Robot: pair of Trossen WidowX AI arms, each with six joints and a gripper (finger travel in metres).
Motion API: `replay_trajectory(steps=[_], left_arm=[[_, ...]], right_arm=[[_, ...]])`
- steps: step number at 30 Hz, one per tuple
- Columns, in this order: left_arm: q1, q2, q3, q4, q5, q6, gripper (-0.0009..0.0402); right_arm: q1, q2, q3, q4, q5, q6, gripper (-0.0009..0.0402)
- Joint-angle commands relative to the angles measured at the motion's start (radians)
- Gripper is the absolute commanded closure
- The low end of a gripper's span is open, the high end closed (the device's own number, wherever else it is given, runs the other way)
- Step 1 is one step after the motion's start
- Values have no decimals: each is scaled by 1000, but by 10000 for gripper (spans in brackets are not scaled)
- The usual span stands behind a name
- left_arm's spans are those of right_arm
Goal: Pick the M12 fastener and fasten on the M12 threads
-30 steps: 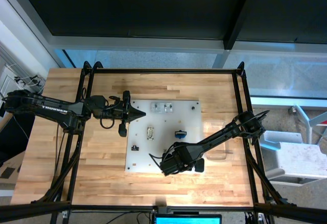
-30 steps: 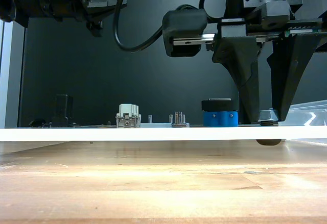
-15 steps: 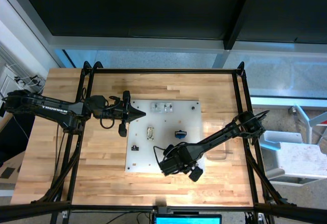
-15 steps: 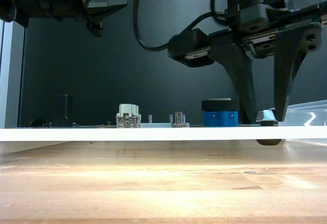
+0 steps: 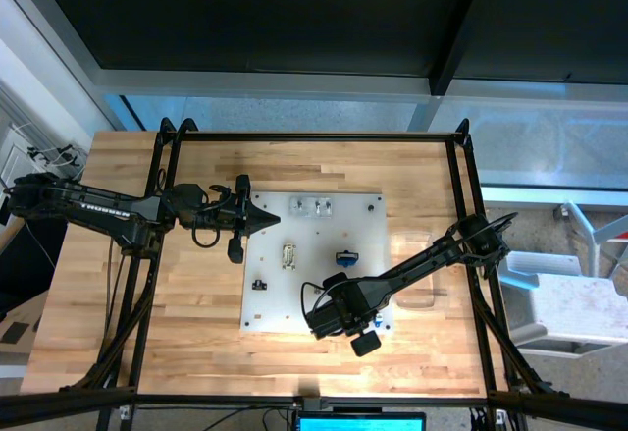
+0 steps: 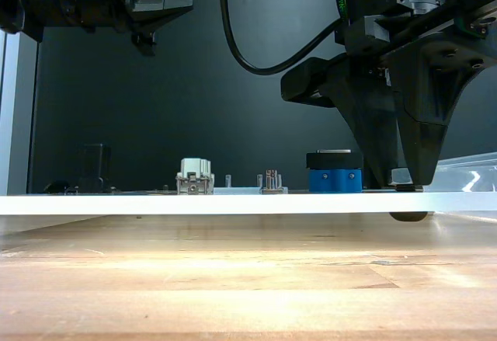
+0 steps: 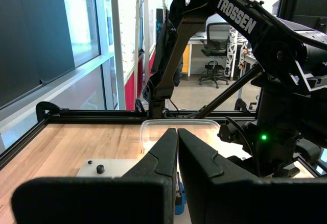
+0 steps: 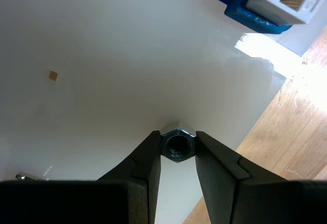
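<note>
The small silver nut [image 8: 177,146] sits between the fingers of my right gripper [image 8: 177,139], which is shut on it. In the low view the nut [image 6: 401,176] rests just above the white board [image 6: 155,203] near its near right edge, on its stud. Only a thin dark strip of the stud shows beneath it. The nut's hole looks dark in the right wrist view. My right gripper [image 6: 400,186] points straight down. My left gripper [image 5: 270,219] hovers high at the board's far left edge, shut and holding nothing.
A blue connector block [image 6: 335,179] stands just left of the right gripper. A clear tray [image 5: 417,274] lies right of the board. A grey connector [image 6: 195,178] and small silver posts [image 6: 269,179] stand mid-board. A black post [image 5: 371,207] marks the far right corner.
My right wrist has turned in place about the nut, swinging its camera housing round toward the near edge. The nut stays in the same spot. The left arm is still.
</note>
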Motion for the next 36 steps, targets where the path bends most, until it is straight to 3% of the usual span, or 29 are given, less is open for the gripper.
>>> replay_trajectory(steps=[1,36], left_arm=[[0,0,0,0,0,0,393],[0,0,0,0,0,0,393]], right_arm=[[1,0,0,8,1,3,366],[2,0,0,-24,5,-13,365]])
